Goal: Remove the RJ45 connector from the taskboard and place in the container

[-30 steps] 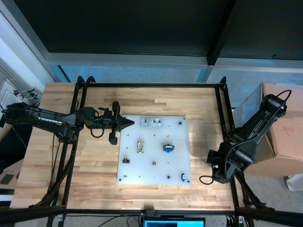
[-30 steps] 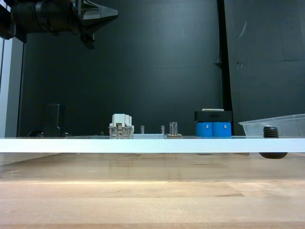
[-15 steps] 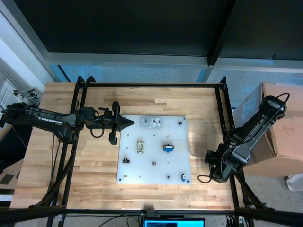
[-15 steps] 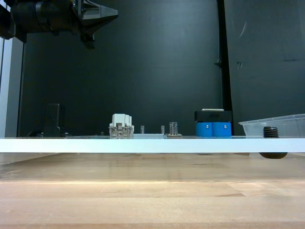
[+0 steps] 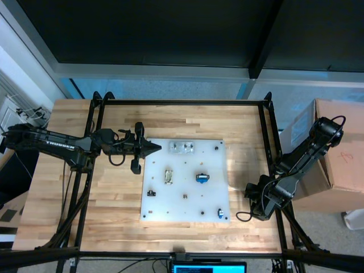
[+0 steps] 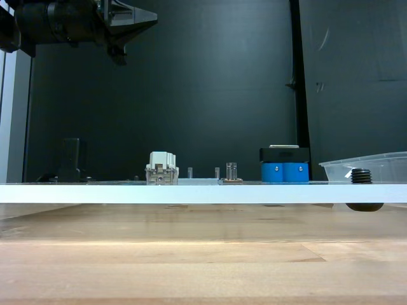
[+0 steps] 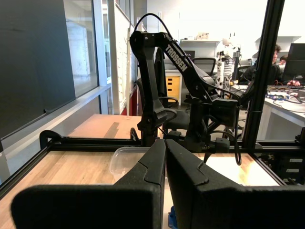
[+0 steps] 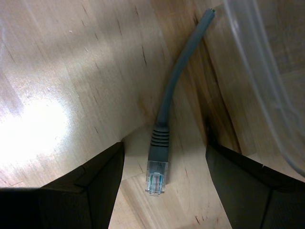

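The clear RJ45 connector (image 8: 157, 171) on its grey cable is out of the white task board (image 5: 176, 205). It lies free on the wooden table (image 8: 57, 71), right of the board, just beside the clear plastic container (image 8: 259, 76). The right gripper (image 8: 164, 147) hangs over it, jaws wide open, one on each side, holding nothing. To do this well, it should go straight down and pinch the ribbed grey part, not the bendy cable. The left gripper (image 7: 165, 143) hovers over the board's far left edge, jaws closed and empty.
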`<state>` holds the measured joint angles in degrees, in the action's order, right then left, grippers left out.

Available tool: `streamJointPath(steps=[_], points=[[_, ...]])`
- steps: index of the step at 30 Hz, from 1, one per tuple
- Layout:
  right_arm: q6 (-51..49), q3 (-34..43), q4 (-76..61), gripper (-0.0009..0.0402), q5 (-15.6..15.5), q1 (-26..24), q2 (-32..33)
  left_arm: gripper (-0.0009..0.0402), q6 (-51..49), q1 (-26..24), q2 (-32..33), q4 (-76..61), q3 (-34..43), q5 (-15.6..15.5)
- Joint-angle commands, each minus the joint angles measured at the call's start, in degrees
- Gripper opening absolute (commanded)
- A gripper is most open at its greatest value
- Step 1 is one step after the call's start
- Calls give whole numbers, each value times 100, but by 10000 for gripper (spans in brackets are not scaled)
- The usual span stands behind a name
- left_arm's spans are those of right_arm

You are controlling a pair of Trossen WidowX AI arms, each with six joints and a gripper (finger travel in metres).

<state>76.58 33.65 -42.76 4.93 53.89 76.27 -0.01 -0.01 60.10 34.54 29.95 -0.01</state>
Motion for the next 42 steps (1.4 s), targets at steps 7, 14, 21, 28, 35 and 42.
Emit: streamJointPath(steps=[7,14,21,28,35,42], points=[[57,-105,-15,186,-2,7,4,0,0,0,2,0,0,2],[42,-59,24,83,-9,11,2,0,0,0,2,0,0,2],[-57,-50,98,-1,-28,17,2,0,0,2,2,0,0,2],[-59,37,219,2,-63,26,-11,0,0,2,2,2,0,2],[-251,693,-411,2,-11,39,-96,0,0,0,2,0,0,2],[-619,1423,-1561,2,166,-96,-304,0,0,0,0,2,0,2]])
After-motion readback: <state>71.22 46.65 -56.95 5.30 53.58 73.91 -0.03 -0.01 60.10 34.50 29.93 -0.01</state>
